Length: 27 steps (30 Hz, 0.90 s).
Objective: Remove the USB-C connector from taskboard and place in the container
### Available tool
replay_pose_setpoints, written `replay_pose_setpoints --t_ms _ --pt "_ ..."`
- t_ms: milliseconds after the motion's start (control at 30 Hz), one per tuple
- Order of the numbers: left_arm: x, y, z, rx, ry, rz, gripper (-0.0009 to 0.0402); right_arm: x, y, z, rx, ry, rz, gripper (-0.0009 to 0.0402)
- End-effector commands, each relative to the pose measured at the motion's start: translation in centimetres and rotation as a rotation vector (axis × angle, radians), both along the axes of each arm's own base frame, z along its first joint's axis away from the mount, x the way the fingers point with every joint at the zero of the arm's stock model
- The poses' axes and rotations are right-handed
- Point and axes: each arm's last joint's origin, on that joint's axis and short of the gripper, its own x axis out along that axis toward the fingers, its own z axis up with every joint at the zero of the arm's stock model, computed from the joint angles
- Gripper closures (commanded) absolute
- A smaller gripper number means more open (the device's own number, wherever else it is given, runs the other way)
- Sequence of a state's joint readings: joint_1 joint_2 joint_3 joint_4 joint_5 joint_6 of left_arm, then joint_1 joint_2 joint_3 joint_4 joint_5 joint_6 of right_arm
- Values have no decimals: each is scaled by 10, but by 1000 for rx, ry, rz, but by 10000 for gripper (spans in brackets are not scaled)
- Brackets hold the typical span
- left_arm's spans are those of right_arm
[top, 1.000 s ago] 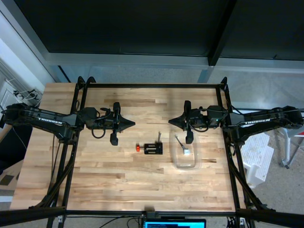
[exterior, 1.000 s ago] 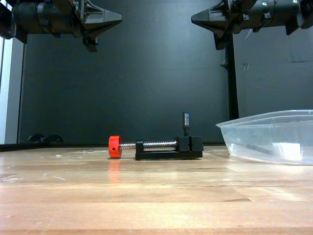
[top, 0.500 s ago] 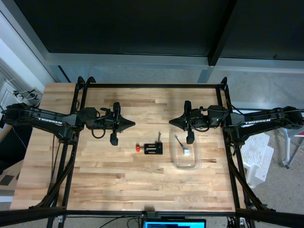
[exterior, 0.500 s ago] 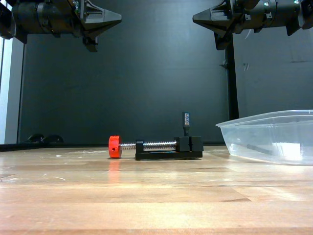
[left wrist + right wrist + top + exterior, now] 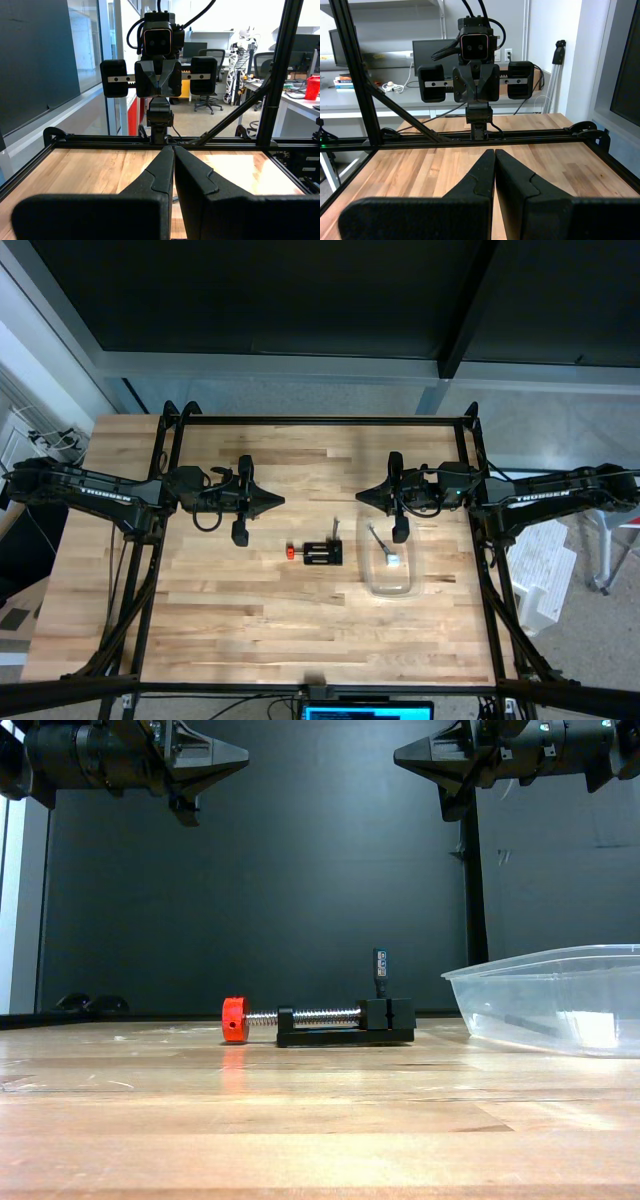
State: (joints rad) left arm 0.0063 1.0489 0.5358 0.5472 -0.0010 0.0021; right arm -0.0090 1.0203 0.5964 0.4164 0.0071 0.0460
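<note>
The left gripper (image 5: 278, 502) hangs high above the wooden table (image 5: 250, 610), pointing inward at its partner. Its fingers (image 5: 161, 172) are pressed together with nothing between them, which fits an arm that has no part in the work and is parked out of the way.

Below this gripper, a little beyond its tip toward the other arm and nearer the table's near edge, sits the taskboard (image 5: 324, 553). Its red-orange knob (image 5: 291, 552) is on the end closest to the left gripper. A short dark post (image 5: 380, 970) stands upright in the clamp at the far end from the knob. It seems to be held that way so a plug could be drawn straight up out of it.

Further along, almost under the right gripper (image 5: 360, 495), lies the container (image 5: 408, 580). It is probably set there to keep the carry from the block short. Inside it a thin silvery stick, which I take to be the USB-C connector (image 5: 377, 538), lies flat and slanted. Its nearer end is just beside a small white square piece (image 5: 393, 559). It is apart from the taskboard, so the task looks finished.

The right gripper is raised as high as the left one, well above the tray and touching nothing. Its fingers (image 5: 482, 175) are also closed on each other and empty, as befits a tool that has nothing left to carry.
</note>
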Motion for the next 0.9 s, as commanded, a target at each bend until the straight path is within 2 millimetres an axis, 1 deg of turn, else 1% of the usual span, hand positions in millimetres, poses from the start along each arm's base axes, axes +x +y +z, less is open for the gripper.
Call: replay_pose_setpoints --t_ms 33,300,900 --pt "0 0 0 0 0 0 393 0 0 0 -1 0 0 393" --pt "0 0 0 0 0 0 393 -1 0 -4 6 -10 0 393" --pt "0 0 0 0 0 0 393 -1 0 -4 -3 -10 0 393"
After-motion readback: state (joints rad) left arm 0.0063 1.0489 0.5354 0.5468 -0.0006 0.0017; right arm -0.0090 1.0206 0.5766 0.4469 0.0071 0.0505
